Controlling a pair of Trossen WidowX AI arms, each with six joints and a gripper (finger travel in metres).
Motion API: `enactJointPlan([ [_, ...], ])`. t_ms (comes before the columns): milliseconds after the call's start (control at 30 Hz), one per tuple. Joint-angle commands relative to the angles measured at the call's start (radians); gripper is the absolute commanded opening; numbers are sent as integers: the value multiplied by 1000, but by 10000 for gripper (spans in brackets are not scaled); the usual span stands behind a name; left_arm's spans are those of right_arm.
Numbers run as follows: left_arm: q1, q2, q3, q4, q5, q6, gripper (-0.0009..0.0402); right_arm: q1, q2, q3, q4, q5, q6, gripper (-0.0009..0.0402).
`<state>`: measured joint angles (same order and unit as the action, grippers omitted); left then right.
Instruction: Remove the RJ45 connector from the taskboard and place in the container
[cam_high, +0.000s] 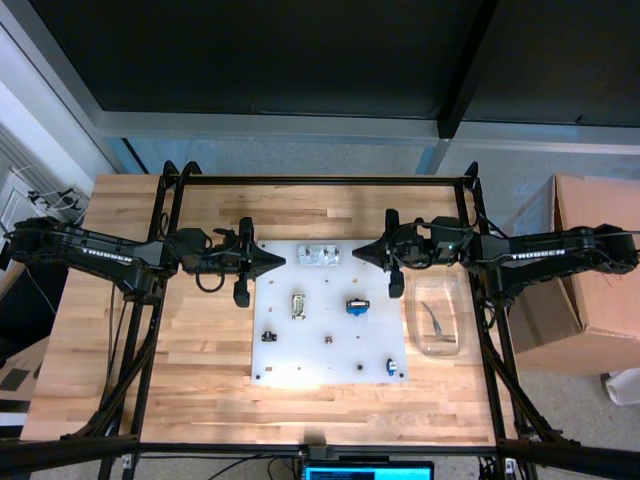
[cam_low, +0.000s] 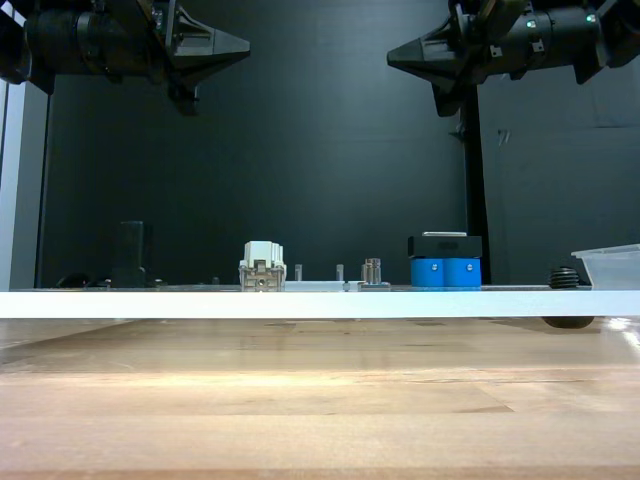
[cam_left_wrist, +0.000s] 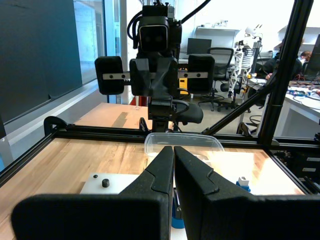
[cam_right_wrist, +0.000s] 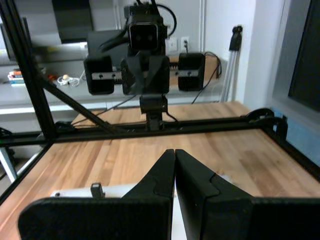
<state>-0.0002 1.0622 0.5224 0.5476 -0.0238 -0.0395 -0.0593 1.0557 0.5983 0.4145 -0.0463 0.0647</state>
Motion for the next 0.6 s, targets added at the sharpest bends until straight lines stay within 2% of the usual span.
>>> enactJointPlan([
  [33, 0, 0, 0, 0, 0, 0, 0, 0, 1, -2, 26, -3, 1, 0],
  [200, 0, 0, 0, 0, 0, 0, 0, 0, 0, -14, 74, -36, 6, 0],
  [600, 0, 0, 0, 0, 0, 0, 0, 1, 0, -48, 127, -34, 27, 0],
])
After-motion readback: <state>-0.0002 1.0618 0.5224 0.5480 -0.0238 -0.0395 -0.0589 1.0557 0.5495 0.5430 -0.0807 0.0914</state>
